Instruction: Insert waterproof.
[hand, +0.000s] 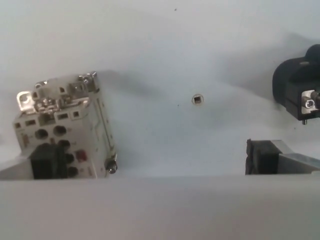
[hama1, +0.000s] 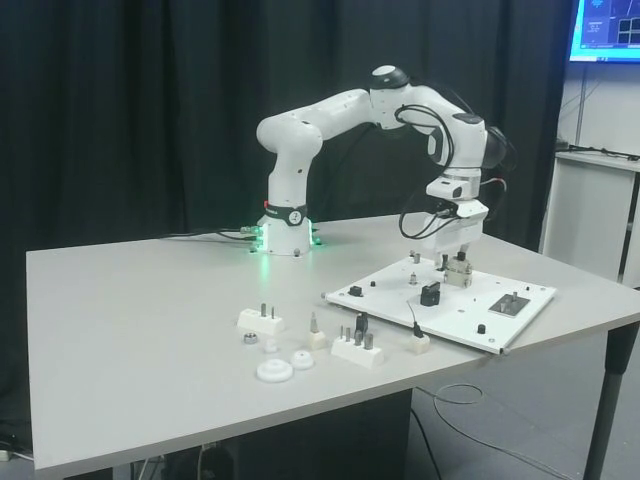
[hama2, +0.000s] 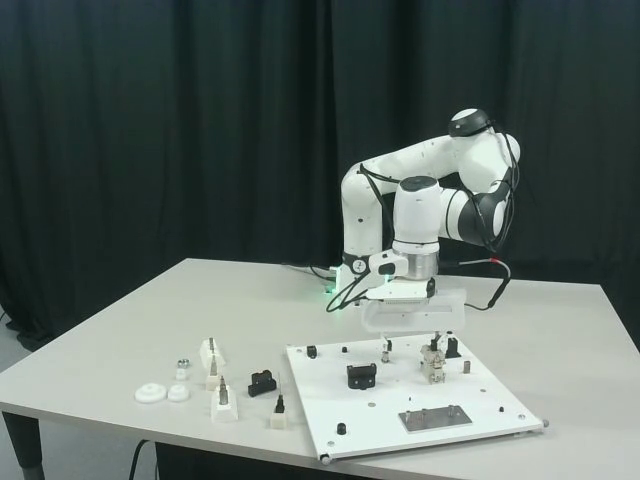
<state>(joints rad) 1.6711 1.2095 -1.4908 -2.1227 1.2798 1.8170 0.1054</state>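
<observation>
Arm: the white Franka arm (hama2: 420, 200) reaches from its green-lit base over the white board (hama2: 480, 425), wrist pointing down.
Gripper: the gripper (hand: 159, 162) hangs just above the board's rear part; its fingers (hand: 262, 156) are spread wide with only bare board between them, holding nothing.
Task thing: the waterproof connector is most likely the black plug (hand: 300, 85) with a metal tip, lying on the board beyond one finger; which part is the waterproof one cannot be told for certain.
Socket block: a white connector block (hand: 62, 132) with metal clips and round holes stands on the board near the other finger, apart from the black plug.
Board contents: a black block (hama2: 361, 375) near the middle, a grey metal plate (hama2: 436, 417) toward the front edge, and small black pegs (hama2: 342, 428) scattered.
Holders on the table: three small white holders (hama1: 358, 350) beside the board carry upright pins, each in its own holder.
Loose parts: two white gears (hama1: 272, 371) lie on the grey table (hama1: 120, 320) in front of the holders.
</observation>
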